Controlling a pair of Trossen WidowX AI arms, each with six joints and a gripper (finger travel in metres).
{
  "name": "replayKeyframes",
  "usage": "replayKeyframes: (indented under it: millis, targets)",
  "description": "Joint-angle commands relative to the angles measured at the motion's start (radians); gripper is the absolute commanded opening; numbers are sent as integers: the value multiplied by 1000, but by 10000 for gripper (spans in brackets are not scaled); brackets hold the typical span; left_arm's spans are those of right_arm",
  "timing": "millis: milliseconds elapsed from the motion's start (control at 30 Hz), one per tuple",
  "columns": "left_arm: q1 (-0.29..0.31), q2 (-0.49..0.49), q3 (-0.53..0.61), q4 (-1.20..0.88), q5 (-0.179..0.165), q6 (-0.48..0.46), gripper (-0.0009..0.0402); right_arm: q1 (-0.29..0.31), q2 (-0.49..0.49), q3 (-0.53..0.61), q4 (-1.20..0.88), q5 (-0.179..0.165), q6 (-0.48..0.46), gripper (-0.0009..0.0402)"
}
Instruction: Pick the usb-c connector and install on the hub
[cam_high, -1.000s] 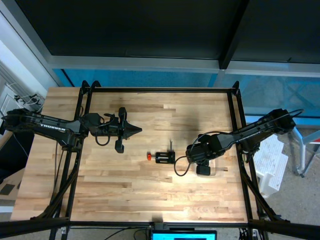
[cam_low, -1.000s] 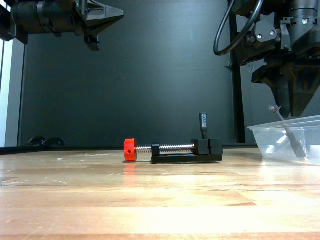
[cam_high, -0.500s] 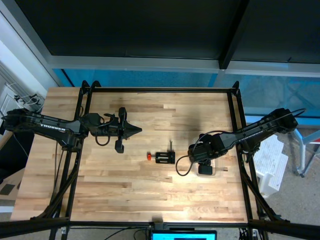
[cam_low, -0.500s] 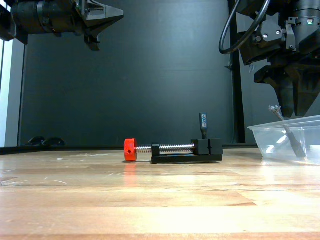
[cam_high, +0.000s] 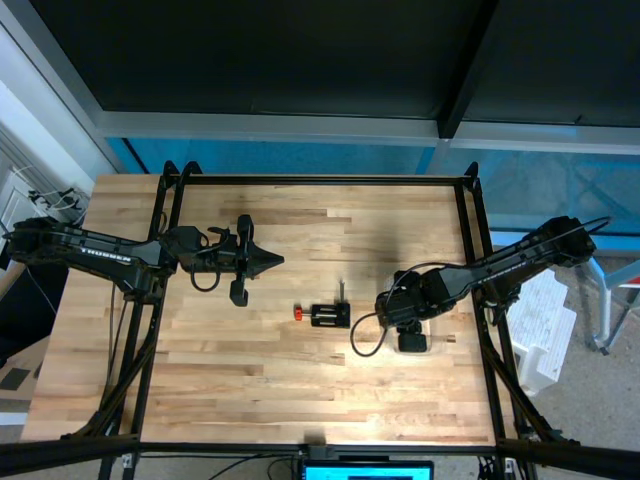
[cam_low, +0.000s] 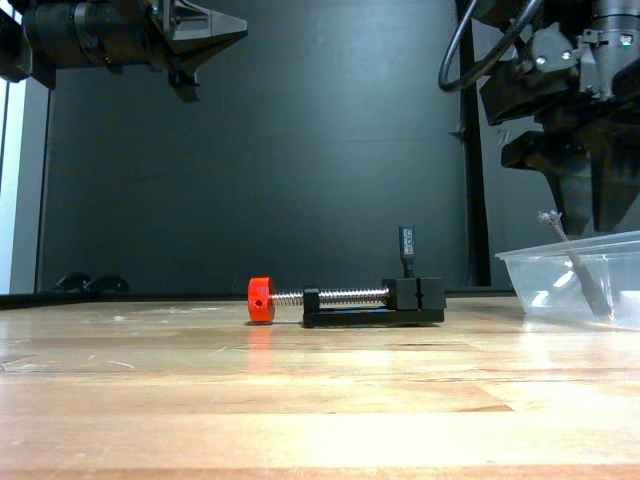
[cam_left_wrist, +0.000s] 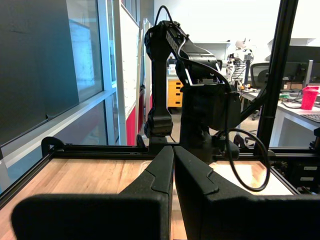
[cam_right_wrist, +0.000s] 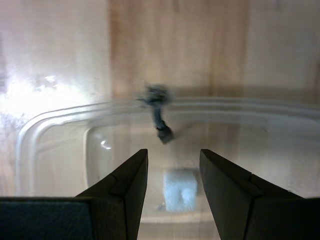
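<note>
The hub (cam_high: 329, 316) is a small black block lying mid-table, with a red-orange knob (cam_low: 260, 299) at its left end and a thin grey stem (cam_low: 405, 249) standing up from it. In the right wrist view a tiny pale piece, the usb-c connector (cam_right_wrist: 180, 195), lies on the floor of a clear plastic tray (cam_right_wrist: 55, 125). My right gripper (cam_right_wrist: 172, 153) hangs open straight above that piece, apart from it. It hovers over the tray (cam_low: 560, 265) right of the hub. My left gripper (cam_high: 272, 260) is shut and held high at the left, far from the hub.
A dark twisted wire piece (cam_right_wrist: 159, 114) leans inside the tray, just beyond the connector; it also shows as a grey stick (cam_low: 575, 258). A black frame rail (cam_high: 320, 180) borders the wooden table (cam_high: 250, 380).
My right gripper has shifted slightly to the right over the tray. The left arm and the hub have not moved.
</note>
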Motion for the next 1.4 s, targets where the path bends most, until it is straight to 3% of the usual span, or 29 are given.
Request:
replayKeyframes:
  millis: [33,1400]
  targets:
    - [0,0,0,0,0,0,0,2,0,-17,35,-4,-26,142]
    - [0,0,0,0,0,0,0,19,11,-199,277,7,-18,142]
